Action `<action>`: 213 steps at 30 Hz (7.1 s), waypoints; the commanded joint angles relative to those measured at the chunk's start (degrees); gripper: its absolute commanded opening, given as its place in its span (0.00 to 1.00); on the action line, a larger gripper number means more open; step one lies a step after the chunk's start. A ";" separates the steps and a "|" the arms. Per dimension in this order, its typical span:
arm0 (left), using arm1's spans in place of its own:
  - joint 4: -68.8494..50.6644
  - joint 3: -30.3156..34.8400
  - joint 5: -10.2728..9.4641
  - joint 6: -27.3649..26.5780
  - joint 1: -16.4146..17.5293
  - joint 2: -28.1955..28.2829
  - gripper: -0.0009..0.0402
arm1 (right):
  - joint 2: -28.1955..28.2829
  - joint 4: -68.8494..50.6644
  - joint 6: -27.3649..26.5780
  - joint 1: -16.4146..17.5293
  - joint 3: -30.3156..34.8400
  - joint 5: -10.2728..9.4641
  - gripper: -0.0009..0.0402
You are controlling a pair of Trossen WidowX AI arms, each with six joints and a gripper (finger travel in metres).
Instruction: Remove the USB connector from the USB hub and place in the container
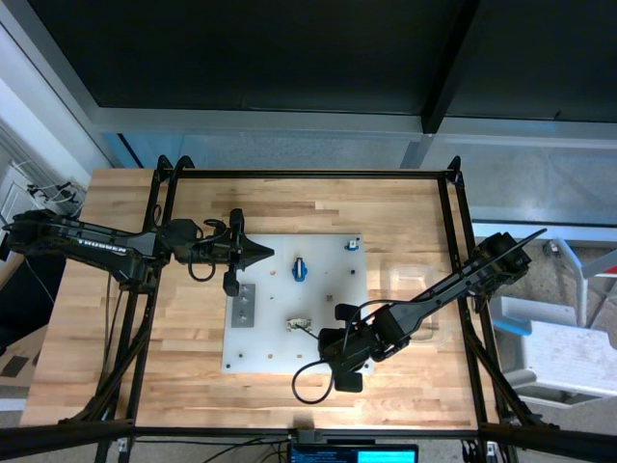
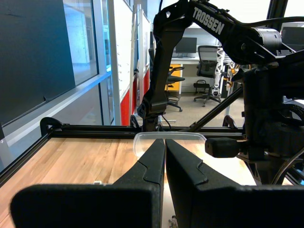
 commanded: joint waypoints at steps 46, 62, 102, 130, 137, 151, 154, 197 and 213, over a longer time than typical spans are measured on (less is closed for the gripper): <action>0.00 0.02 0.02 0.00 0.00 0.02 0.02 | -4.00 1.46 0.92 3.04 -3.15 3.08 0.02; -0.04 0.02 0.00 0.00 0.02 0.02 0.02 | -6.32 2.27 1.09 4.20 -4.94 3.93 0.02; 0.00 0.02 0.00 0.00 0.00 0.02 0.02 | -29.73 -17.75 5.20 4.70 -15.30 2.43 0.02; 0.00 0.02 0.02 0.00 0.02 0.02 0.02 | -47.65 -21.88 14.12 4.76 -33.29 2.40 0.02; 0.00 0.02 0.00 0.00 0.00 0.02 0.02 | -50.93 -22.08 18.32 4.87 -37.57 -0.04 0.02; 0.00 0.02 0.02 0.00 0.00 0.02 0.02 | -51.91 -21.99 20.15 5.09 -39.74 -0.07 0.02; 0.00 0.02 0.00 0.00 0.00 0.02 0.02 | -51.91 -21.97 20.17 5.09 -39.74 -0.02 0.03; 0.00 0.02 0.00 0.00 0.00 0.02 0.02 | -51.91 -22.32 21.62 5.20 -39.74 -0.02 0.42; 0.00 0.02 0.02 0.00 0.00 0.02 0.02 | -51.91 -22.29 21.44 5.18 -39.74 -0.02 0.42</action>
